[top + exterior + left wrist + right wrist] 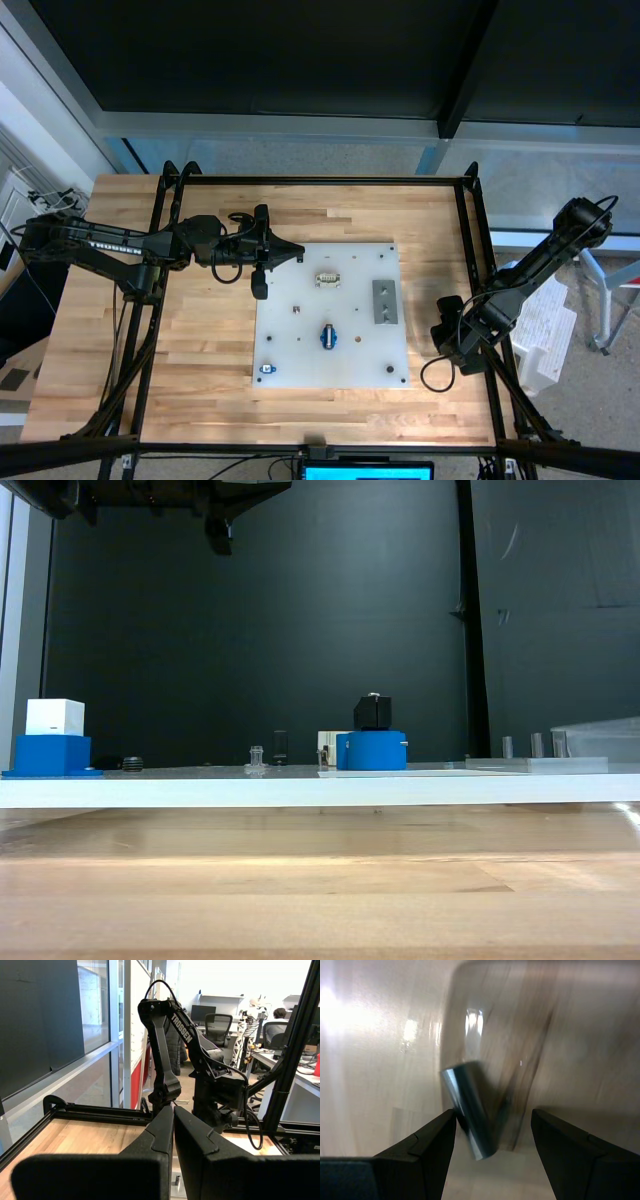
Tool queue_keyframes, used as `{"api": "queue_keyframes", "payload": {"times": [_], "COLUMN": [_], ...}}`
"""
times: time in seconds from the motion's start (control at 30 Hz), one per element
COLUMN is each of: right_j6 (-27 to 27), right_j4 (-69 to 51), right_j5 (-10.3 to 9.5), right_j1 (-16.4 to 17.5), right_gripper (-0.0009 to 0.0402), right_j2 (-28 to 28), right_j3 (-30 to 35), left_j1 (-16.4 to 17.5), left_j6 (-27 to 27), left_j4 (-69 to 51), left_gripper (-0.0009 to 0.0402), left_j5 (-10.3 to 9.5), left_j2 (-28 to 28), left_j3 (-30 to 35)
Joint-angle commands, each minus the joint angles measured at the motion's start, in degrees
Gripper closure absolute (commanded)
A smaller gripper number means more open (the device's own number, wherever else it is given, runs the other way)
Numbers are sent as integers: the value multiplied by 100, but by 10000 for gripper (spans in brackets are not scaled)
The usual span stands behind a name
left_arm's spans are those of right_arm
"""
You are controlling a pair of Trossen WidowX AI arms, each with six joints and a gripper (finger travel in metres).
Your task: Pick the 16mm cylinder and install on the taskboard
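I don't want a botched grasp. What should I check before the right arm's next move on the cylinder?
1. Right gripper fingers open: ok.
2. Small grey metal cylinder between them: ok.
3. Cylinder in line with the fingers: not ok, it leans.
4. Left gripper, fingers shut, raised near the white square taskboard far-left corner, away from the right arm: ok.
5. Target hole free: cannot tell.

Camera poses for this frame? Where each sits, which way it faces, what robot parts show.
High: above near edge, facing down; taskboard, left gripper raised near its far left corner, right gripper beside its right edge.
Low: table height, near edge, level; left gripper overhead.
Left wrist: along shut left gripper toward right arm.
Right wrist: through open right gripper onto 16mm cylinder.
Shared: high and low both show blue fitting.
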Motion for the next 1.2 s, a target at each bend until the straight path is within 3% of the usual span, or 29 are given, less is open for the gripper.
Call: {"api": "queue_keyframes", "payload": {"times": [0.03, 0.2, 0.77, 1.2], "right_j6": [-2, -17, -15, -17], "right_j4": [37, 72, 177, -374], "right_j5": [-2, -2, -2, -2], "right_j1": [-2, -4, -4, -4], "right_gripper": [186, 213, 389, 384], "right_j2": [2, 2, 2, -192], "right_j3": [-28, -35, -37, 361], "left_j1": [0, 0, 0, 0], "left_j6": [0, 0, 0, 0], "left_j4": [0, 0, 2, 0], "left_gripper": [393, 393, 393, 393], "left_j5": [2, 0, 0, 0], "left_j2": [2, 2, 2, 2], "left_j3": [0, 0, 0, 0]}}
